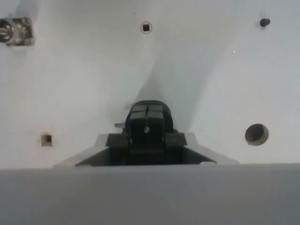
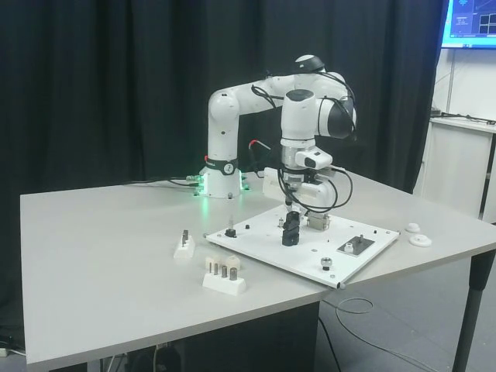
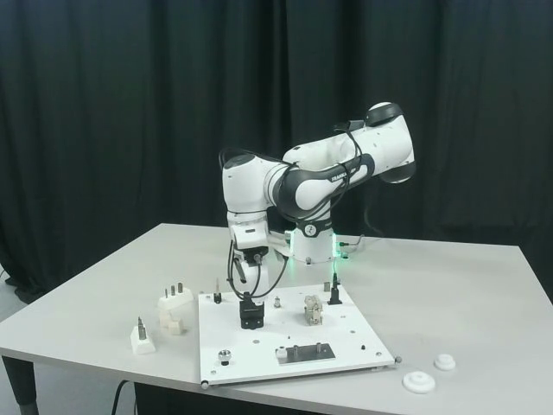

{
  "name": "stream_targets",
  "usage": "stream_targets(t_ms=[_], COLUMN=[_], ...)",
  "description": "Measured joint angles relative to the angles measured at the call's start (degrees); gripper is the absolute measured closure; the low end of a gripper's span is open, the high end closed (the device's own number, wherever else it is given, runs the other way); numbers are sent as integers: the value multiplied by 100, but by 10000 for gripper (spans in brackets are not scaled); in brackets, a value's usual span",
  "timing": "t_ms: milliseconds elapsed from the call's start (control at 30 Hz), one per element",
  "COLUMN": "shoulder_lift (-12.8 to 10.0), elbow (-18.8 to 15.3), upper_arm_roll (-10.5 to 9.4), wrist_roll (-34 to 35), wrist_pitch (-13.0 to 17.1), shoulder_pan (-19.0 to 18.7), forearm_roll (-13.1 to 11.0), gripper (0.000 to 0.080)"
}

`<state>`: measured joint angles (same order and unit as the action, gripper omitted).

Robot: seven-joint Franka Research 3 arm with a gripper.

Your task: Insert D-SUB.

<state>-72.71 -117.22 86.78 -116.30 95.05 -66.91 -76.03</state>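
Note:
My gripper [image 1: 146, 127] is shut on the black D-SUB plug [image 1: 176, 140], which shows as a dark block just under the two fingers. In the first room view the gripper [image 2: 290, 211] points straight down over the white board [image 2: 256, 246], and the plug [image 2: 290, 231] hangs at its tip, low over the board or touching it. The second room view shows the same plug [image 3: 251, 314] under the gripper [image 3: 251, 294], near the left middle of the board [image 3: 346, 350]. In the wrist view a pale frame [image 1: 206, 154] surrounds the plug's base, its lower part hidden.
On the board stand a metal receptacle [image 3: 311, 313], a black post [image 3: 333, 294], a grey plate with a part [image 3: 300, 353] and a metal knob [image 3: 225, 355]. White fixture blocks [image 3: 174, 304] [image 3: 143, 339] lie left of it, two white discs [image 3: 419, 380] right. A round hole [image 1: 256, 134] is nearby.

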Motion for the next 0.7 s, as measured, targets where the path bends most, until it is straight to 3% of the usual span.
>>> stream_targets(t_ms=[400,433,600,633,700], shoulder_lift=[-2,-2,0,0,1], elbow=[19,20,52,63,94], upper_arm_roll=[-1,0,49,70,122], wrist_roll=[-1,-1,3,8,23], wrist_pitch=[-34,-37,-123,-152,-238], shoulder_pan=[54,56,56,56,56], forearm_roll=[-4,-5,-6,-7,-7], gripper=[650,437,437,123,123])
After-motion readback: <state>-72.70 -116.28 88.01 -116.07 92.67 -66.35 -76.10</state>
